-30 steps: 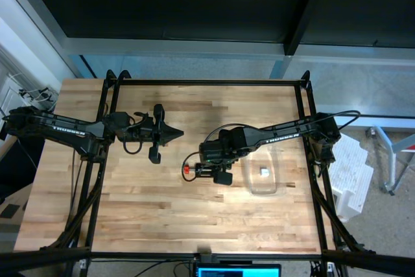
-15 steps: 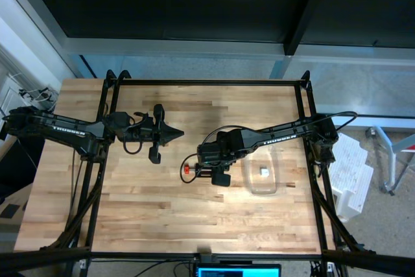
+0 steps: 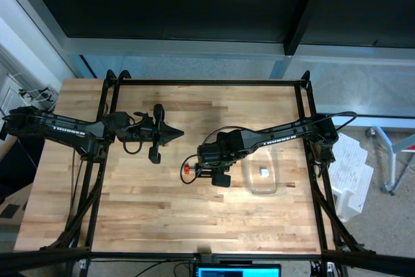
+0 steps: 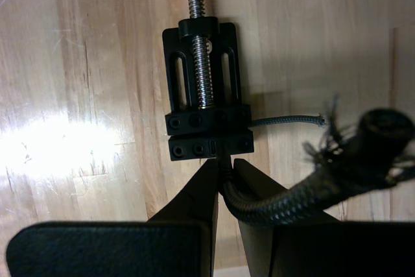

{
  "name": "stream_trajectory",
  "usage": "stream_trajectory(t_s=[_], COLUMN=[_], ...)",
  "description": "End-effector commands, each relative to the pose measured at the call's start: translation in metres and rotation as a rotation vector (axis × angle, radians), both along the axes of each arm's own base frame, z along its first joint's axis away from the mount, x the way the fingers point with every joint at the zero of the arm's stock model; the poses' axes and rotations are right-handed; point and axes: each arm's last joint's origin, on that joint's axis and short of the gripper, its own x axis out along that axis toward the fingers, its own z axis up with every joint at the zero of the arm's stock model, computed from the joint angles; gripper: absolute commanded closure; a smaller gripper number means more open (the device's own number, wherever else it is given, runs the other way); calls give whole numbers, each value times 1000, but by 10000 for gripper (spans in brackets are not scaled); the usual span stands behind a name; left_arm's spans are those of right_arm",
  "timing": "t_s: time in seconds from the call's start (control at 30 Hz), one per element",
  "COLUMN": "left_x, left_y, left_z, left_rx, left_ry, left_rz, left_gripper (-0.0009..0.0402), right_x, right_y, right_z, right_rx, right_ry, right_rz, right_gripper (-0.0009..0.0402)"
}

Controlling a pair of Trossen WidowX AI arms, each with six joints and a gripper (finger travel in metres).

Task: Pick the USB-C connector and install on taskboard

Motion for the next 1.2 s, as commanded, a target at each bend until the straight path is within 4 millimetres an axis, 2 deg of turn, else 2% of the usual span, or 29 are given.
stream_trajectory(t_s=[0.03, 1.03, 1.2], left_x=[0, 0, 0], left_y=[0, 0, 0], left_z=[0, 0, 0], left_rx=[0, 0, 0], left_ry=[0, 0, 0], left_rz=[0, 0, 0], left_gripper=[393, 393, 393], right_x=[1, 1, 0], right_y=[1, 3, 3], right_z=[-1, -10, -17], right_rx=[0, 0, 2], right_ry=[-2, -7, -7], right_rz=[2, 10, 11], right_gripper=[394, 394, 393])
